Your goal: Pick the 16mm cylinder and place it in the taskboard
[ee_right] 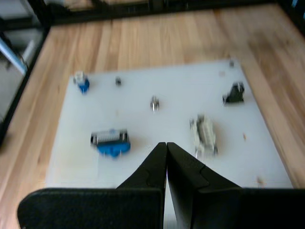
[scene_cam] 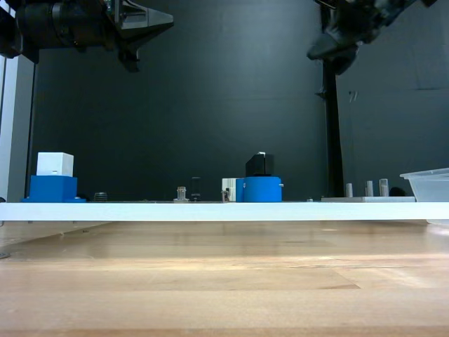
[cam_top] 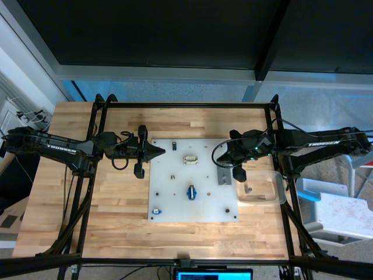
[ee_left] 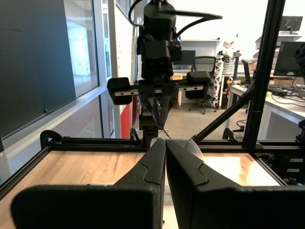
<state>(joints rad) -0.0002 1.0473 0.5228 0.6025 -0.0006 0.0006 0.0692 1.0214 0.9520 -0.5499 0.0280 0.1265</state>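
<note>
Both closed: left gripper [cam_top: 162, 150], right gripper [cam_top: 239, 175] hover at opposite edges of flat white square taskboard [cam_top: 175, 201]; open right before descending.

I see my left end effector [cam_top: 161, 150] at the left edge of the taskboard [cam_top: 175, 201], its fingers drawn together to one tip that points across the board. My right end effector [cam_top: 239, 173] hangs at the opposite edge. The grey block [cam_top: 222, 176] is just on its board side and the clear tray [cam_top: 280, 195] just on its outer side. A small grey stub [cam_top: 247, 188] lies in the tray, near that end effector. The blue fitting [cam_top: 191, 192] stands on the board between the two end effectors.
</note>
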